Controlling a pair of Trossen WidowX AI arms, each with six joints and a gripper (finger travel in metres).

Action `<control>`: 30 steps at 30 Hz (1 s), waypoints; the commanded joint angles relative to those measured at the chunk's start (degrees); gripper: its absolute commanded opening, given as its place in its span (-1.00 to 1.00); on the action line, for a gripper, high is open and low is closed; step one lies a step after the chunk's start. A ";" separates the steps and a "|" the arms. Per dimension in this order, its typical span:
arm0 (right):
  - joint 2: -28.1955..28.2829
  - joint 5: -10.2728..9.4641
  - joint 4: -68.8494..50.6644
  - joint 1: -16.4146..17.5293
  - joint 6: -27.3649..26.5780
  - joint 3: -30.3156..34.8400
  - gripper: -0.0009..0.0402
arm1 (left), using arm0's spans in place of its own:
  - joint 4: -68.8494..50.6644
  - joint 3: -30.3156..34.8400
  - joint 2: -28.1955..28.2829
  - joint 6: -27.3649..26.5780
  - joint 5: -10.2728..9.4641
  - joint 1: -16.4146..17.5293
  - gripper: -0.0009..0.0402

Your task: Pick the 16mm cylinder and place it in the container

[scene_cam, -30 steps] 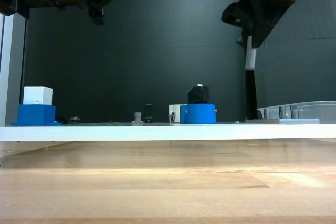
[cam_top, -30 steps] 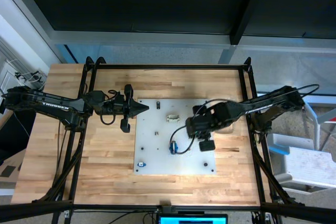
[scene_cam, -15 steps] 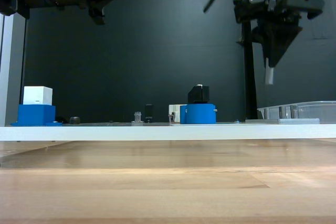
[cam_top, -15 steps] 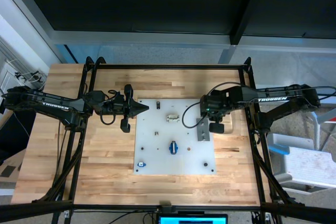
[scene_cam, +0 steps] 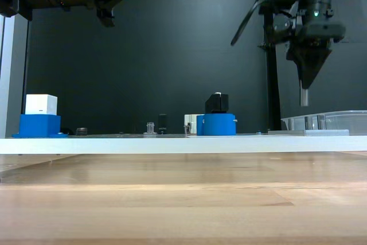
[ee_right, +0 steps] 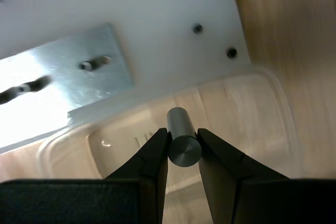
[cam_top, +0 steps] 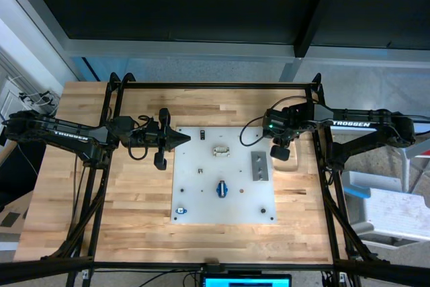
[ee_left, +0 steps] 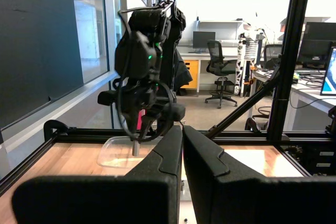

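The 16mm cylinder (ee_right: 184, 149), a short silver-grey peg, hangs upright between the fingers of my right gripper (ee_right: 182, 136), which is shut on it. Directly below it is the container (ee_right: 262, 90), a shallow clear-beige tray on the wood beside the board. In the low view the cylinder (scene_cam: 304, 97) hangs a little above the container (scene_cam: 327, 120), apart from it. From above, my right gripper (cam_top: 280, 147) covers most of the tray. My left gripper (cam_top: 185, 138) is shut on nothing, high over the board's left edge.
The white task board (cam_top: 201, 196) carries a grey metal block (cam_top: 260, 165) close to the left of the container, a blue-and-silver part (cam_top: 221, 189), small pegs and a connector (cam_top: 220, 150). Black frame posts border the table.
My right arm has carried the cylinder from over the board's middle to the back right and lowered it above the container. The left arm has not moved.
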 commanded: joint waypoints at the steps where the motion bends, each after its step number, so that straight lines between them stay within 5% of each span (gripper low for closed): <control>1: 0.09 0.02 0.00 -1.81 1.88 -0.98 -0.80 | 0.02 0.02 0.00 0.00 0.02 0.00 -0.96; 15: -0.57 0.07 0.07 -6.19 3.13 -5.40 -0.80 | 0.00 0.02 0.00 0.00 0.02 0.02 -0.96; 30: -0.57 0.09 0.26 -6.36 3.10 -5.42 -0.80 | 0.02 0.02 0.00 0.00 0.02 0.00 -0.96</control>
